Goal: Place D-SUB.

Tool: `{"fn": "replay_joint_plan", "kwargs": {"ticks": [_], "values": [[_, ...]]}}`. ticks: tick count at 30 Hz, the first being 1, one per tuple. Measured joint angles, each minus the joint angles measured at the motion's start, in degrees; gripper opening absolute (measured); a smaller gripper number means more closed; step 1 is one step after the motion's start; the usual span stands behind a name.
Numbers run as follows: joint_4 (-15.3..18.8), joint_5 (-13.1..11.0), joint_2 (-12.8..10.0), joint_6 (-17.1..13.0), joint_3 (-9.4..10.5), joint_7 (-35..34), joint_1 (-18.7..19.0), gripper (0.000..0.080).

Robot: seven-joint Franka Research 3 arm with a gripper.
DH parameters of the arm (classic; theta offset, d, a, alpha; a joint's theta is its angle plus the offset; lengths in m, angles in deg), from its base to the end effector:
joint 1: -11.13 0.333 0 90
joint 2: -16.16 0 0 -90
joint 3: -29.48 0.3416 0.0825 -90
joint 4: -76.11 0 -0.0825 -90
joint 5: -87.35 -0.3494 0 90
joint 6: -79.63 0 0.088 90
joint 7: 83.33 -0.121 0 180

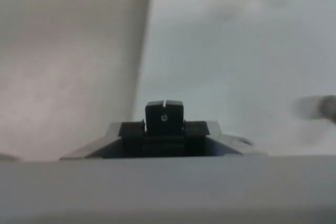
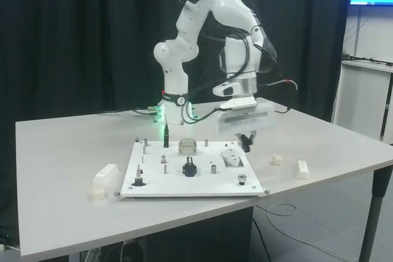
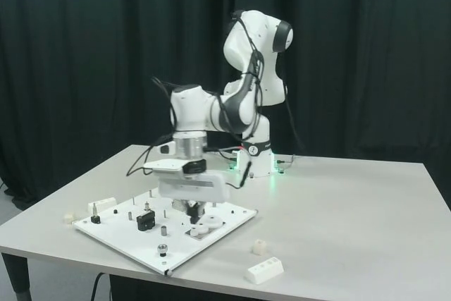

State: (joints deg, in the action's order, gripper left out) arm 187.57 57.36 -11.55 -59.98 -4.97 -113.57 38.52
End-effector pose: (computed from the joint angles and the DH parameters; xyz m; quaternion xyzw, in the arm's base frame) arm 0.6146 -0.0414 0.3125 -0.8831 0.4624 -0.0525 0.0596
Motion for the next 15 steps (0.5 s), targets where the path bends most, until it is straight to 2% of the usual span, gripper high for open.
{"fn": "replay_joint_plan", "kwargs": {"ticks": [8, 15], "values": [[1.4, 0.0, -1.4, -4.4, 0.69, -0.5, 3.5, 0.0155], [2.2, 0.0, -2.8, -9.3, 2.72, -1.8, 4.7, 0.0155]]}}
